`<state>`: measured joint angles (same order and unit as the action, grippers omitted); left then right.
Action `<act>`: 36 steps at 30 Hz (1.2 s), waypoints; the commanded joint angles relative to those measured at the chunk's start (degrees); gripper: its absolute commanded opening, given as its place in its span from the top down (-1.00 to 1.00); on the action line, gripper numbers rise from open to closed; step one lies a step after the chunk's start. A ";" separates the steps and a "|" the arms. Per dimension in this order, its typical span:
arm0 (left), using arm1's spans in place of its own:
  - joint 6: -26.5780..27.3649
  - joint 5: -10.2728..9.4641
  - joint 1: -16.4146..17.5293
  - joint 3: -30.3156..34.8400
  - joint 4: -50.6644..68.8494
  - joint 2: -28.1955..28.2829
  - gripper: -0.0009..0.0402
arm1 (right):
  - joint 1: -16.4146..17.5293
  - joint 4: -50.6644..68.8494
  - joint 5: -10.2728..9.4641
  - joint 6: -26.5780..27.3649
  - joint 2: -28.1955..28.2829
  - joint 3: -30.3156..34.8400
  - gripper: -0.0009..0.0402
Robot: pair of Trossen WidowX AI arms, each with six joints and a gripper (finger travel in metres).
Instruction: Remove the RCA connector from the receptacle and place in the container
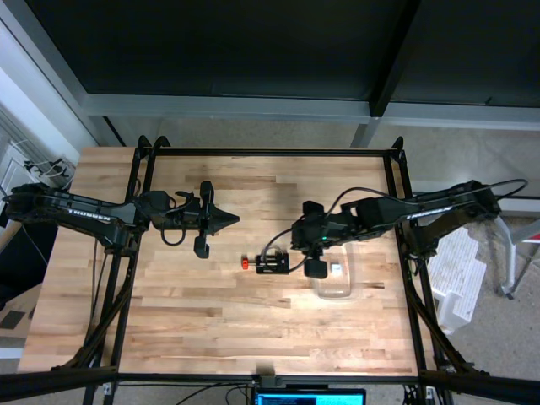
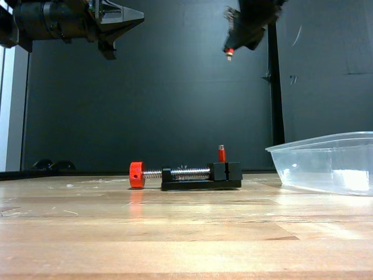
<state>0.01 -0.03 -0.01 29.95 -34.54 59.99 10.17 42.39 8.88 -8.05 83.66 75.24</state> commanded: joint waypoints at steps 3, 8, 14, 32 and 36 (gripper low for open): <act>0.00 0.00 0.00 0.00 0.00 0.02 0.96 | 0.17 0.24 0.55 -0.46 -5.51 -6.49 0.95; 0.00 0.00 0.00 0.00 0.00 0.02 0.96 | 0.50 0.24 0.48 -0.70 -11.26 -13.03 0.95; 0.00 0.00 0.02 0.00 0.00 0.02 0.96 | 0.63 0.85 0.57 -4.28 -17.55 -20.63 0.95; 0.00 0.00 0.00 0.00 0.00 0.02 0.96 | 0.85 4.20 -2.58 -18.91 -21.53 -30.47 0.95; 0.00 0.00 0.00 0.00 0.00 0.02 0.96 | 0.85 4.04 -3.96 -22.01 -21.51 -30.99 0.95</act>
